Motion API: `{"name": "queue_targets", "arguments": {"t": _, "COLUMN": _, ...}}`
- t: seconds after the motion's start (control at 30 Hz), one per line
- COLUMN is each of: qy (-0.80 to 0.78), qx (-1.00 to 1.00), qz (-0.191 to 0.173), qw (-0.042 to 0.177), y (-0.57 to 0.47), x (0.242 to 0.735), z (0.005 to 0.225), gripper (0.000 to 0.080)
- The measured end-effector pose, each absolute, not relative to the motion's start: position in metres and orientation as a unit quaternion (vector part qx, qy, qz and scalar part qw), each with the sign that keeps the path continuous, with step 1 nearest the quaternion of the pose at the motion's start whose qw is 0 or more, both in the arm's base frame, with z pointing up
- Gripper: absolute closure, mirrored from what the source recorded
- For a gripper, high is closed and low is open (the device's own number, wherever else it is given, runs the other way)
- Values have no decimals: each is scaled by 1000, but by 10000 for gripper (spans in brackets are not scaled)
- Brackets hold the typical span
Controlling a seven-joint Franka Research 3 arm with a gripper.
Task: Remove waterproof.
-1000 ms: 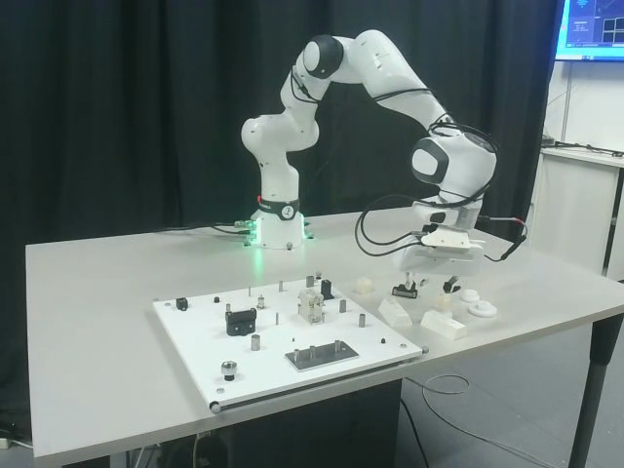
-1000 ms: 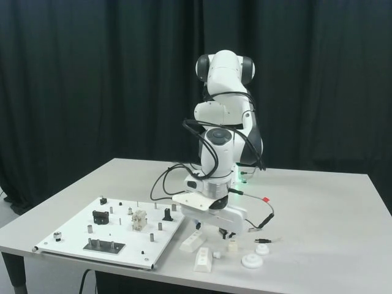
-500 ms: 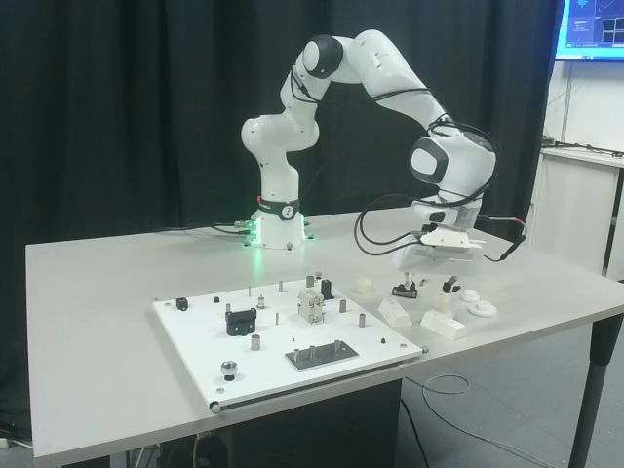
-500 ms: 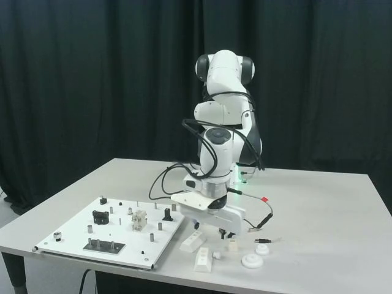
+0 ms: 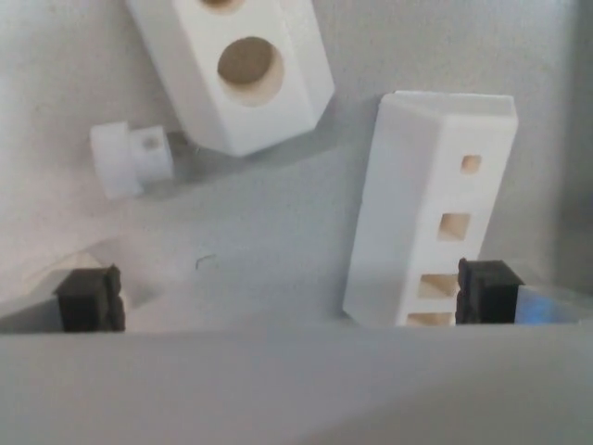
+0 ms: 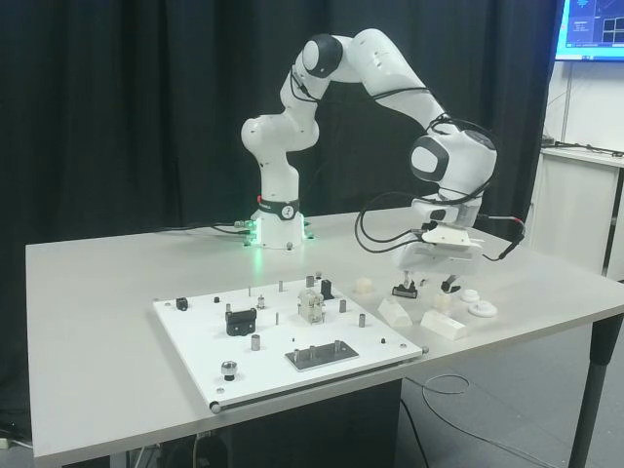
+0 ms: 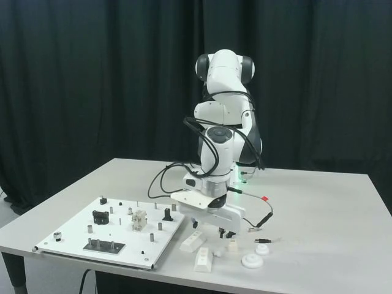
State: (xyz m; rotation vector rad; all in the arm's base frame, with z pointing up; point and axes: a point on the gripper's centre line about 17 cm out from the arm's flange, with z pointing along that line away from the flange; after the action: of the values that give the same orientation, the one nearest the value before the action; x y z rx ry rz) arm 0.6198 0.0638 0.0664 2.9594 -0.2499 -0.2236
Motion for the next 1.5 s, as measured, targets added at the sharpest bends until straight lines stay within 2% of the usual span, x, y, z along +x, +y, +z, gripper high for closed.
{"name": "queue_targets", "arguments": {"t": 0.57, "qy": -61, "qx": 991, "qz": -68, "qw": 96, "y": 52, "x": 625, "z": 71, "gripper": 3}}
{"name": "queue_targets", "arguments": {"t": 1.07, "qy": -26, "qx": 989, "qz": -59, "qw": 135, "y": 3, "x": 633, "z": 86, "gripper": 3}}
{"name": "queue_targets", "arguments": {"t": 1.27, "qy": -15, "qx": 988, "qz": -62, "qw": 140, "y": -31, "x": 631, "z": 95, "gripper": 3}}
{"name": "queue_targets", "arguments": {"t": 1.5, "qy": 5, "qx": 989, "qz": -70, "qw": 133, "y": -72, "x": 627, "z": 103, "gripper": 3}}
